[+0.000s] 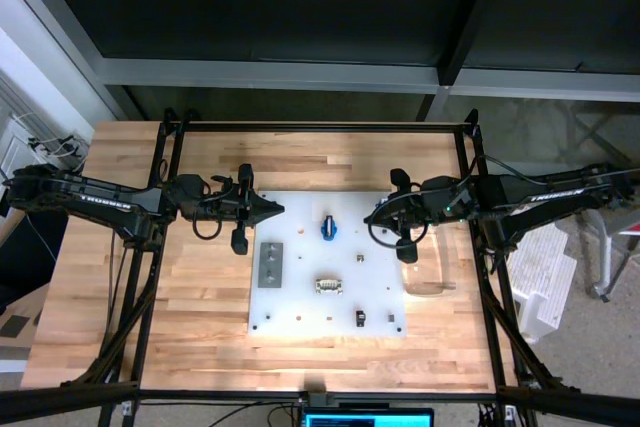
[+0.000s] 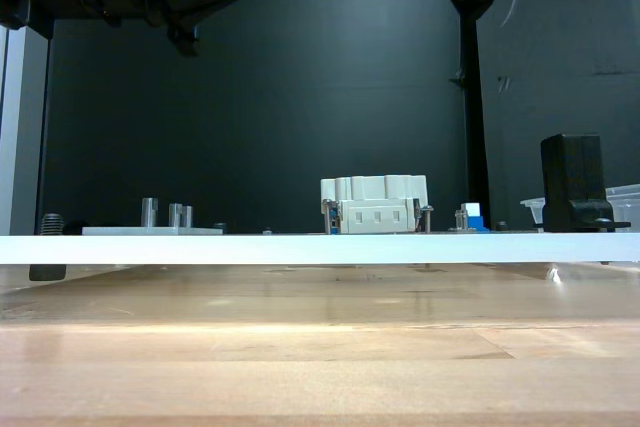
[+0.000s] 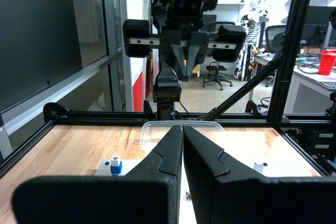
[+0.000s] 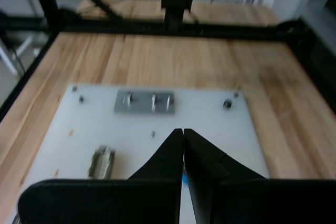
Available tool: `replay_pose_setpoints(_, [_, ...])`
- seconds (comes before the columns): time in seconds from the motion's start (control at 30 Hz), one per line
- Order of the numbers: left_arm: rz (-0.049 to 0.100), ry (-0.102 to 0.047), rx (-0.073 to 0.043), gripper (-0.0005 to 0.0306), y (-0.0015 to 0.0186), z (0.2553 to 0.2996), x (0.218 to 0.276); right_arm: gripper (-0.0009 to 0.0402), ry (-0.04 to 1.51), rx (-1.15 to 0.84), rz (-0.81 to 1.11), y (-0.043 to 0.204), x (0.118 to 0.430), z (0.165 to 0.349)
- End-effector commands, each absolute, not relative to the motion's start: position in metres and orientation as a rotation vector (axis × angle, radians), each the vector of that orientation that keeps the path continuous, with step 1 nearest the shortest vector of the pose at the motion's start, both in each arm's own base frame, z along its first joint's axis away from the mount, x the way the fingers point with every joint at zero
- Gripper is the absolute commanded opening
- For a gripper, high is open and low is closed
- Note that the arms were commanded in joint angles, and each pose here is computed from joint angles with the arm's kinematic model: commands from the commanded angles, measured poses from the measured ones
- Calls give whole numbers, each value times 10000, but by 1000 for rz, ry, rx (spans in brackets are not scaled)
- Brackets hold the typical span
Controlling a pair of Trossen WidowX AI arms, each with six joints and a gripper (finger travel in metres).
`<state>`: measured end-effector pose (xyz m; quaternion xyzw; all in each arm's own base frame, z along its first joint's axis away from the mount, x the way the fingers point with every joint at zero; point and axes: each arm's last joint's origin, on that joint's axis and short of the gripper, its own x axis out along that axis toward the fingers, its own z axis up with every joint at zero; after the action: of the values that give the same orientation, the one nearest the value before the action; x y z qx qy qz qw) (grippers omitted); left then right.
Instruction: Pick the 16mm bar and install on taskboard
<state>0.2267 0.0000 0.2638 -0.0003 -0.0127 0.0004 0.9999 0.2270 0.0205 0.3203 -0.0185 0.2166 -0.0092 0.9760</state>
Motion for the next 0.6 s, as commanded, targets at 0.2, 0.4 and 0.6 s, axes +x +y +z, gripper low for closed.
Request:
replay_pose_setpoints(0.2, [0, -26, 0, 0, 0, 2639, 2268, 0, 247, -13, -24, 24, 2308, 3082])
replay_pose_setpoints(0.4, [0, -26, 0, 0, 0, 2639, 2268, 0, 134, -9, -38, -46, 2325, 3012])
replay_pose_setpoints(0.6, [1, -26, 0, 0, 1, 2639, 2268, 0, 61, -3, -21, -50, 2312, 2897])
